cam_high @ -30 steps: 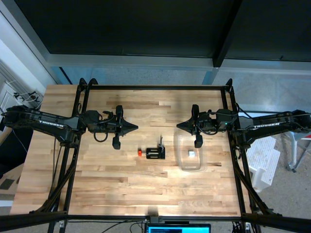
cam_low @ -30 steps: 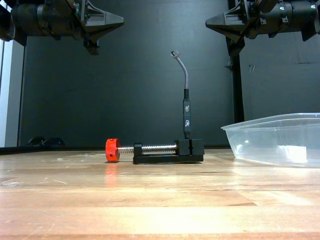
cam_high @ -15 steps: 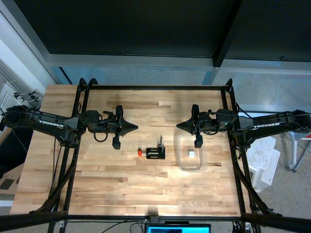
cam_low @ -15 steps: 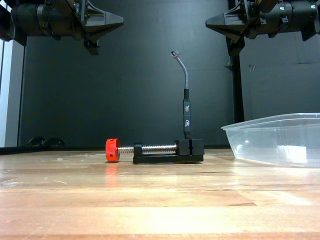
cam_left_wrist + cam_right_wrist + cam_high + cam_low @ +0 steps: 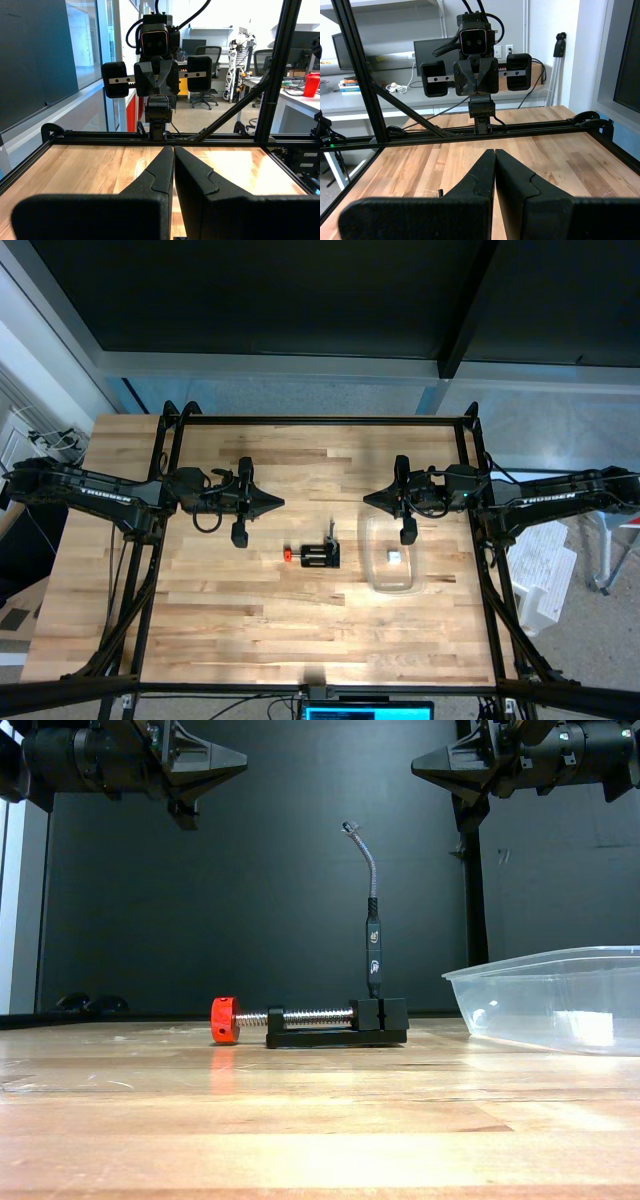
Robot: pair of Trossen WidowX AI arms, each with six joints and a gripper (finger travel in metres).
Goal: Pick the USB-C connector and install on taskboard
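Pale banded wood table (image 5: pixel 250 630), my left gripper (image 5: pixel 278 503), black, high over its left side, my right gripper (image 5: pixel 369 500), black, high over its right side, black taskboard (image 5: pixel 321 558), red-orange knob (image 5: pixel 225 1019), clear tray (image 5: pixel 378 582).

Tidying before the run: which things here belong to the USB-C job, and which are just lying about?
Job: taskboard, upright cable standing in it, left gripper and right gripper, both shut, raised above the table.
Lying about: clear tray, white piece inside.
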